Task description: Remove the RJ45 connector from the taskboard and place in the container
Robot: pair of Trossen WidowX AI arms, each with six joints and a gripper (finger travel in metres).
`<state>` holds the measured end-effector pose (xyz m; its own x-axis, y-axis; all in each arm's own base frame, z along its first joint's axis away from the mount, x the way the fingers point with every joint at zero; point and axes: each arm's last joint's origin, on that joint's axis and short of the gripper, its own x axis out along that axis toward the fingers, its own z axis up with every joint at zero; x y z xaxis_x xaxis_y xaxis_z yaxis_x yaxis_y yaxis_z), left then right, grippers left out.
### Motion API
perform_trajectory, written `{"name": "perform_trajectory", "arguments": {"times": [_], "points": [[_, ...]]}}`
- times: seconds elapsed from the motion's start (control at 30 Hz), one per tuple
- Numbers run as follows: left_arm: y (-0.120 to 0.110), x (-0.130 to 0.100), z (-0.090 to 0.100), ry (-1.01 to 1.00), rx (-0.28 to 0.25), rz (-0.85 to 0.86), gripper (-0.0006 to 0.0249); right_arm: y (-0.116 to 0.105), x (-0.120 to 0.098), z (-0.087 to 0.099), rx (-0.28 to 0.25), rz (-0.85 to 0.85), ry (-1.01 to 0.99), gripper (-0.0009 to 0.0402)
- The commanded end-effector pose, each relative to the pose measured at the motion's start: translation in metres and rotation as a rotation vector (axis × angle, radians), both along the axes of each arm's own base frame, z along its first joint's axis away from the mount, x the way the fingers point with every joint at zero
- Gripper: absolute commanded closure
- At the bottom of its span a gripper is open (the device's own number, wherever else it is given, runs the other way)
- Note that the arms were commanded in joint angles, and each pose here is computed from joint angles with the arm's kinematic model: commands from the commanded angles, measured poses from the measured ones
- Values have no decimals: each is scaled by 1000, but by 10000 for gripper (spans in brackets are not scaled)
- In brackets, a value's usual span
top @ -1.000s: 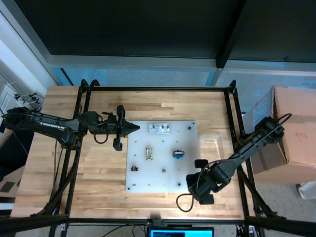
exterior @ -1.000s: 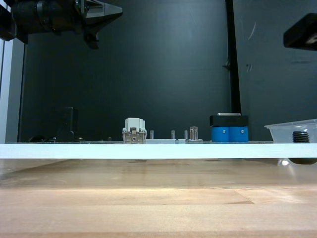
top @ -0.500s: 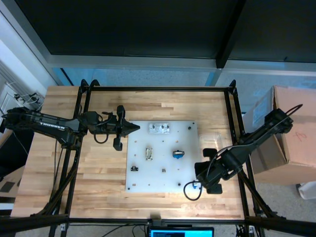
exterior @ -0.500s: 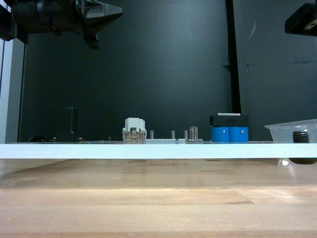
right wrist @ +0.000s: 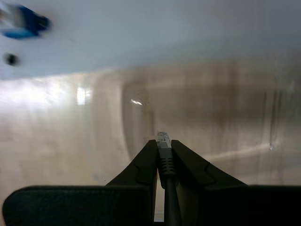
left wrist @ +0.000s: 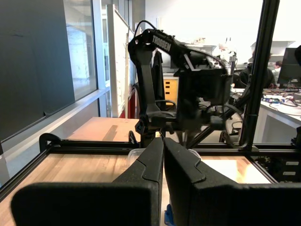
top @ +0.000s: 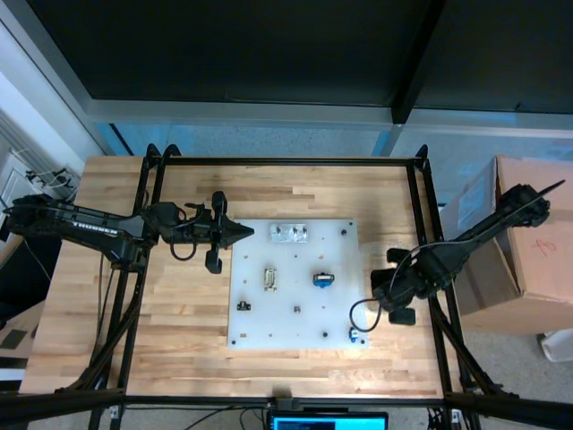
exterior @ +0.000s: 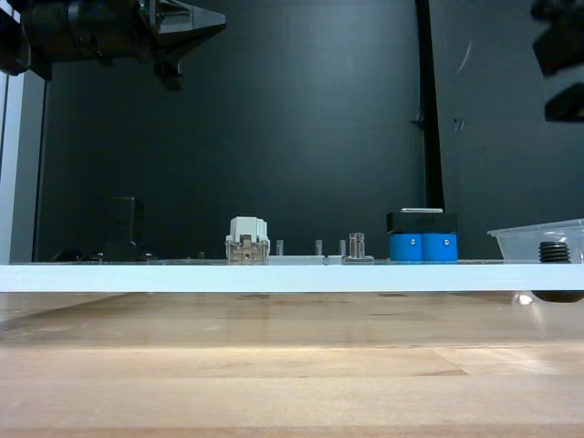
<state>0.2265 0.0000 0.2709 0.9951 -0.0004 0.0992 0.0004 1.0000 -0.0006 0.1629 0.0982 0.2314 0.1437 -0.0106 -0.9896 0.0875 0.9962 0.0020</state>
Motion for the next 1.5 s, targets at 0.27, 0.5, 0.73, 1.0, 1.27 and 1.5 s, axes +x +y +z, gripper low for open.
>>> {"name": "perform_trajectory", "arguments": {"times": [0.27,0.5,0.73,1.0,1.27,1.5], "points": [[0,0,0,0,0,0,243,-12,-14,-34,-2,-25,21,364],[0,0,0,0,0,0,243,-12,-14,-37,-2,-24,20,303],[0,0,0,0,0,0,243,-12,-14,-36,-1,-26,17,208],[0,0,0,0,0,0,243,-9,-11,-23,31,-21,15,136],[0,0,0,0,0,0,243,-12,-11,15,-51,-22,23,135],[0,0,0,0,0,0,243,-12,-10,24,-64,-26,8,146]]}}
